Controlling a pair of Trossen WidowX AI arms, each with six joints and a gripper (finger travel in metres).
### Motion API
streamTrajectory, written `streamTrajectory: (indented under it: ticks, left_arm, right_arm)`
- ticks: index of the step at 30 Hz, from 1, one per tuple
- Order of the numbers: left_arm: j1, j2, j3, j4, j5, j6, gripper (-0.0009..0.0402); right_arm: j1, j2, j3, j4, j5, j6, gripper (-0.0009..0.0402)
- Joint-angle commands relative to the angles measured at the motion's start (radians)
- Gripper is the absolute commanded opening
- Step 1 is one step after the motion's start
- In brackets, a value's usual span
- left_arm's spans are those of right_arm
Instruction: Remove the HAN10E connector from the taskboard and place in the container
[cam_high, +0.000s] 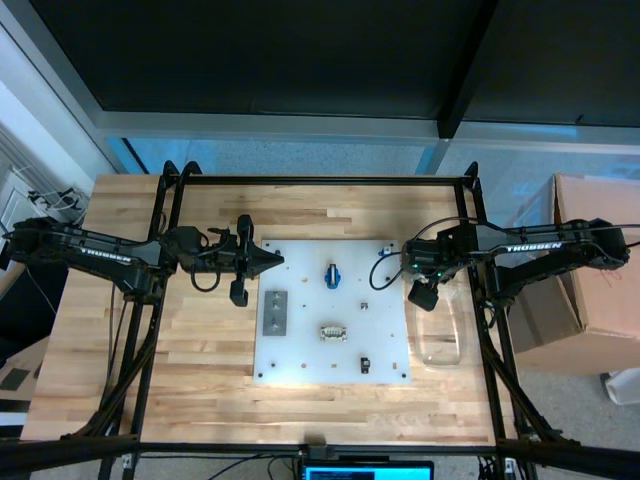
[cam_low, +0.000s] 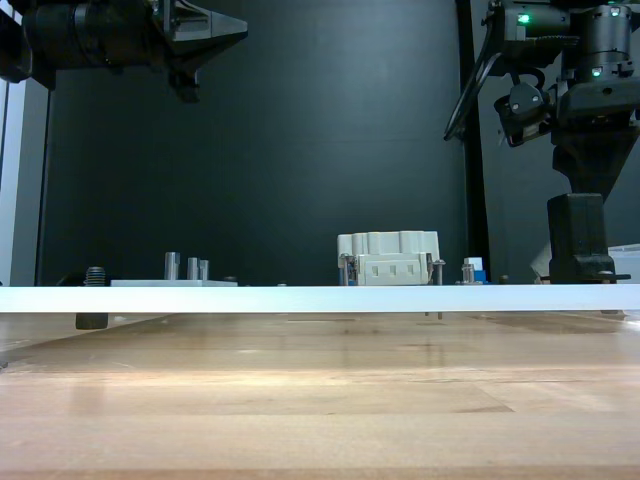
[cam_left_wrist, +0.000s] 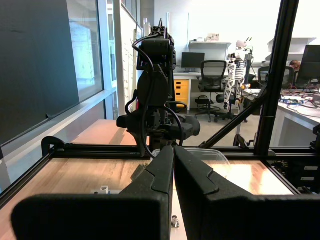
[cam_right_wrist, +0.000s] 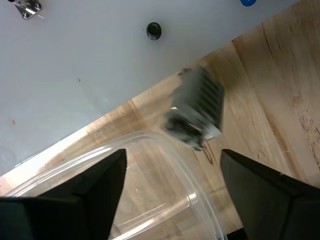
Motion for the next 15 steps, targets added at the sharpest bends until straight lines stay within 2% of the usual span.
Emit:
streamTrajectory:
  ticks: [1,7,15]
  left_arm:
    - [0.0,0.0,0.0,0.0,0.0,0.0,0.0]
    - [0.0,0.0,0.0,0.0,0.0,0.0,0.0]
    - [0.0,0.0,0.0,0.0,0.0,0.0,0.0]
  right_arm:
    - [0.0,0.001,0.0,0.001,0.0,0.0,0.0301]
    - [0.0,0.001,0.001,0.001,0.0,0.0,0.0332]
    - [0.0,0.001,0.0,0.001,0.004,0.0,0.0325]
